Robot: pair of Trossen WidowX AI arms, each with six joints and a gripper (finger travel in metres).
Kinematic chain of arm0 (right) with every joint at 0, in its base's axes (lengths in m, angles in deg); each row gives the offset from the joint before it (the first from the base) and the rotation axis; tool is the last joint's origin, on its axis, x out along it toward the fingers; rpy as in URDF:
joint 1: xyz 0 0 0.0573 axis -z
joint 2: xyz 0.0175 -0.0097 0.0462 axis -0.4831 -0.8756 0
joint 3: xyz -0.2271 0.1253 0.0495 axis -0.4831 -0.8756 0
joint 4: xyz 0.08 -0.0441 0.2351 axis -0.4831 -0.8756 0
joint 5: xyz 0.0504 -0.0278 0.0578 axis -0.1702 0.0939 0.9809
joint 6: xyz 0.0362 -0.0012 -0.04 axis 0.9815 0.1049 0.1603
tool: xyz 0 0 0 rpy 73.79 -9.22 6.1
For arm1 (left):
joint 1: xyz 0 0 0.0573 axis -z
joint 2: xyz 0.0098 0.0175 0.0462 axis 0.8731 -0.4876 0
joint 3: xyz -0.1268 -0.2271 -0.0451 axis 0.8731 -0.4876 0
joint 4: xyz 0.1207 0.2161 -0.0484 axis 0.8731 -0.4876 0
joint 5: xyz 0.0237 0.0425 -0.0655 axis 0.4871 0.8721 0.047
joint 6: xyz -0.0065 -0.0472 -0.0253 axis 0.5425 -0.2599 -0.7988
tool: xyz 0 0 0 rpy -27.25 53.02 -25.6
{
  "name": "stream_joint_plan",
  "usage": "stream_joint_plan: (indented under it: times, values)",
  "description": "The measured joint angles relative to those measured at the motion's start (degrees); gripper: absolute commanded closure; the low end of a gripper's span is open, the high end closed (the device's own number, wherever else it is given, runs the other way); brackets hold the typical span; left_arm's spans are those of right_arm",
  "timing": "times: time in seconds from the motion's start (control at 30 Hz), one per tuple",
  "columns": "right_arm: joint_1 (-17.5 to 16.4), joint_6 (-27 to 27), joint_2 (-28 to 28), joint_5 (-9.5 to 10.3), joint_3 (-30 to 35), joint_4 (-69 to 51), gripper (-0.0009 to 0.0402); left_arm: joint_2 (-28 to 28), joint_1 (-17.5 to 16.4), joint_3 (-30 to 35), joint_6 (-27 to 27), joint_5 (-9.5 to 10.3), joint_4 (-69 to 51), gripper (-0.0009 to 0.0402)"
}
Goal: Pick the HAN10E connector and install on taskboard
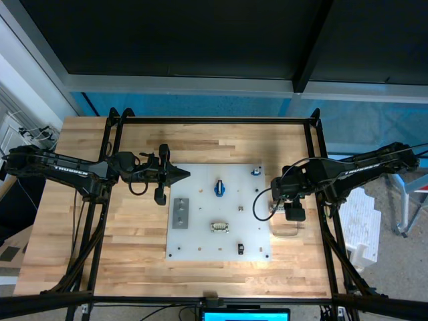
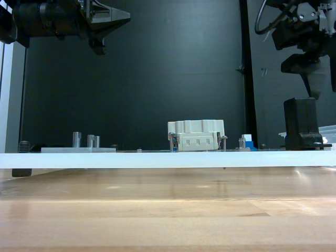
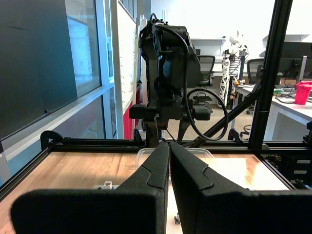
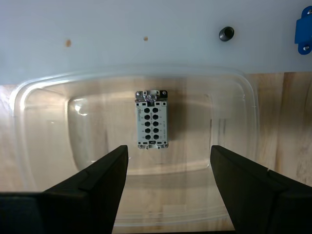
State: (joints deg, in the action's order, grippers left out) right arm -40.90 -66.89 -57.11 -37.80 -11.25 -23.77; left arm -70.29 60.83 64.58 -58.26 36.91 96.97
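The HAN10E connector (image 4: pixel 152 119) lies flat in a clear plastic tray (image 4: pixel 246 105), its rows of pin holes facing up. My right gripper (image 4: pixel 168 152) hangs open above it, one finger on each side and neither touching it. From above, the right gripper (image 1: pixel 292 214) is over the tray (image 1: pixel 289 235), just off the right edge of the white taskboard (image 1: pixel 200 244). My left gripper (image 1: pixel 185 174) is shut and empty, held high over the board's back left corner. Its closed tips (image 3: pixel 169 144) point across the table toward the right arm.
On the taskboard stand a grey metal block (image 1: pixel 180 212), a blue knob (image 1: pixel 220 188), a beige socket housing (image 1: pixel 219 228) and a small black part (image 1: pixel 241 249). A black frame (image 1: pixel 214 121) runs round the wooden table. The board edge (image 4: pixel 146 44) lies just beyond the tray.
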Motion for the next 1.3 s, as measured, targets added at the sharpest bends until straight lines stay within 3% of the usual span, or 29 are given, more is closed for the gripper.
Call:
stream_joint_plan:
  times: [0.23,0.6,1.3]
  values:
    - [-1.3,0.0,-2.6,-0.13,-2.4,3.3,0.0149,0.0,0.0,0.0,0.0,0.02,0.0,0.0392]
    - [-1.9,-0.3,-3.7,-0.13,-6.9,9.0,0.0099,0.0,0.0,0.0,0.0,0.0,0.0,0.0392]
    - [-2.3,-0.3,-8.1,-0.13,-12.9,18.6,0.0099,0.0,0.0,0.0,0.0,0.0,0.0,0.0392]
